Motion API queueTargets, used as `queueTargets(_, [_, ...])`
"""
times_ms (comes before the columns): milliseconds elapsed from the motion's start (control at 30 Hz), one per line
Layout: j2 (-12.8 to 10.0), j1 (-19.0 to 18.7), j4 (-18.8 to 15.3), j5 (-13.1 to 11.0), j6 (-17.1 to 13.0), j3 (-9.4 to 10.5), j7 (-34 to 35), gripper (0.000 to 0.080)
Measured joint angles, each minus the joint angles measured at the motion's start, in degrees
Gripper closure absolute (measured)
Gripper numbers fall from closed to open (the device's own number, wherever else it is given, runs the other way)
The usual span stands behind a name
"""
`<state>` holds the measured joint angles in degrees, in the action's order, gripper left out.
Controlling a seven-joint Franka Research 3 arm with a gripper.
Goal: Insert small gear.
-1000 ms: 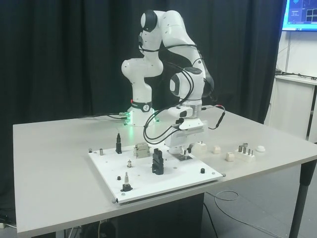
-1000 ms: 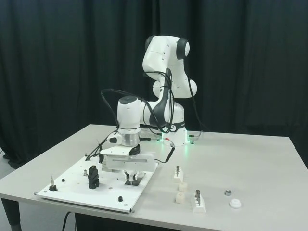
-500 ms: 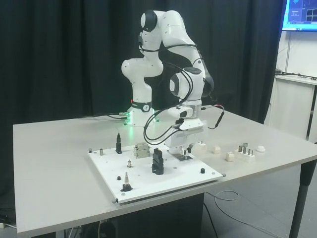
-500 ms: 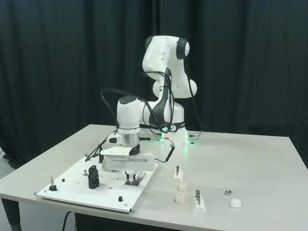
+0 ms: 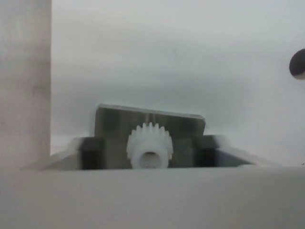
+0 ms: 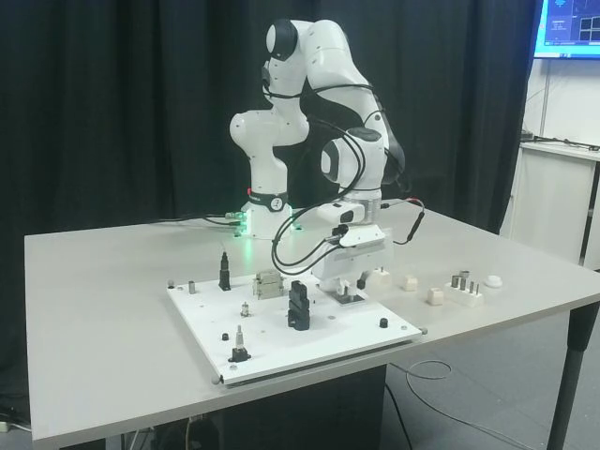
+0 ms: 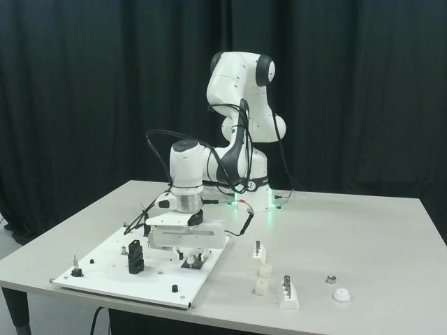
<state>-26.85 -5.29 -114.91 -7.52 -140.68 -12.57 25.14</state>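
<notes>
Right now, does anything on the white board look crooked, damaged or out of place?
Nothing stands out. The small gear sits upright against its grey mount, and the parts on the white board stand in order.

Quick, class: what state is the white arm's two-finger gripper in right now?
Gripper: cannot be told; it hangs low over the white board, with the small white toothed gear below the wrist camera.

Premises: robotics lab / test cell. Evidence: white arm (image 6: 309, 122) bolted to grey table (image 6: 103, 281); black curtains (image 7: 84, 91) enclosing the bench; white assembly board (image 6: 309, 328) w/ mounted fixtures; wall monitor (image 6: 569, 28) in corner; cable (image 6: 422, 370) hanging under table edge.
</notes>
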Motion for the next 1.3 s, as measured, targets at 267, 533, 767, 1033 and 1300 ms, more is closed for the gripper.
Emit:
queueTargets(267, [0.0, 0.0, 0.4, 0.0, 0.0, -0.05, -0.2, 0.0242])
queueTargets(533, [0.2, 0.0, 1.4, 0.1, 1.2, -1.23, 0.0, 0.0063])
queueTargets(767, [0.5, 0.0, 2.4, 0.1, 3.2, -2.85, 1.2, 0.0005])
queueTargets(1033, [0.5, 0.0, 3.7, 0.1, 6.2, -3.87, 4.1, 0.0003])
queueTargets(1300, [0.5, 0.0, 4.0, 0.1, 7.4, -4.00, 6.3, 0.0003])
